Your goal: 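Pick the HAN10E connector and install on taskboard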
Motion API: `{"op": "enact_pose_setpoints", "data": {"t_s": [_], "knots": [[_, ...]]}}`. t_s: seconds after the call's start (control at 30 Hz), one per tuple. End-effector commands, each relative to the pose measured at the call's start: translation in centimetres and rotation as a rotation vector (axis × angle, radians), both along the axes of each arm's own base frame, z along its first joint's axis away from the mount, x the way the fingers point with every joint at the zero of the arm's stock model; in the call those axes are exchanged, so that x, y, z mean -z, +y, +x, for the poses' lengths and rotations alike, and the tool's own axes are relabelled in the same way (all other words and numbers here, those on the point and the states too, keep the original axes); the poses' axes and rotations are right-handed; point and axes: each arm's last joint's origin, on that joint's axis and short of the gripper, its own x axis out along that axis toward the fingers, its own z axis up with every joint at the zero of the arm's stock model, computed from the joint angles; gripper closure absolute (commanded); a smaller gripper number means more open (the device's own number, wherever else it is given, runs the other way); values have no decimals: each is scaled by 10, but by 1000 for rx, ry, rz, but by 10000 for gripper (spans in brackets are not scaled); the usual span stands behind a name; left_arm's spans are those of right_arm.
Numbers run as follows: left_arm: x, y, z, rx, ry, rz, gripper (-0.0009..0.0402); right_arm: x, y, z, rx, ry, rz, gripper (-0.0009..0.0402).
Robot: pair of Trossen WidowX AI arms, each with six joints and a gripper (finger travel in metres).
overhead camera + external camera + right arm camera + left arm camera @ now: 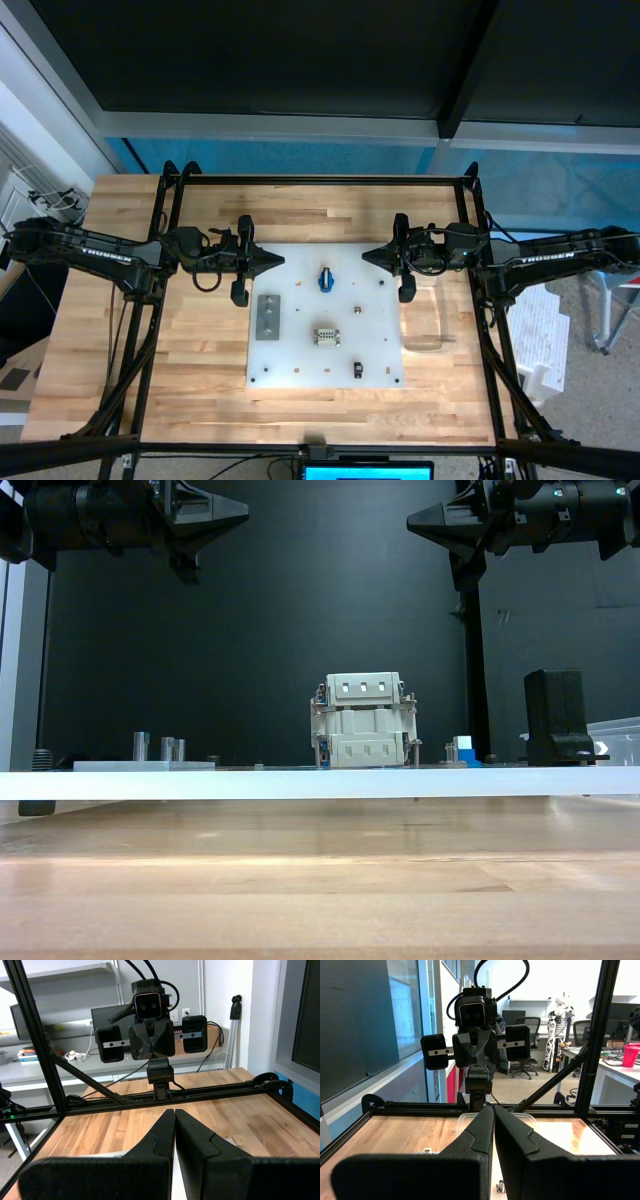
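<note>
Connector [325, 338] sits upright on the board [285, 365], near its middle, and looks pushed in. Left hand [276, 260] and right hand [368, 255] hang high over the far part of the board. Both are closed tight and hold nothing. I think any move now should go up and away, so nothing bumps it. The arms [95, 252] say TROSSEN.

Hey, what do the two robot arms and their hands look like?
Both arms are matte black with white TROSSEN lettering on the forearm and black cables looping at the wrist. The left hand, over the far-left part of the taskboard, and the right hand, over its far-right part, each end in tapering, wedge-shaped black fingers.
</note>
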Motion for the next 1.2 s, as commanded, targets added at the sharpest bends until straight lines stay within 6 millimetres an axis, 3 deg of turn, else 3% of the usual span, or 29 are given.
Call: {"op": "enact_pose_setpoints", "data": {"t_s": [0.03,1.2], "knots": [[0,0,0,0,0,0,392,0,0,0,-1,-2,1,393],[0,0,0,0,0,0,392,-2,1,1,-5,39,-27,393]]}}
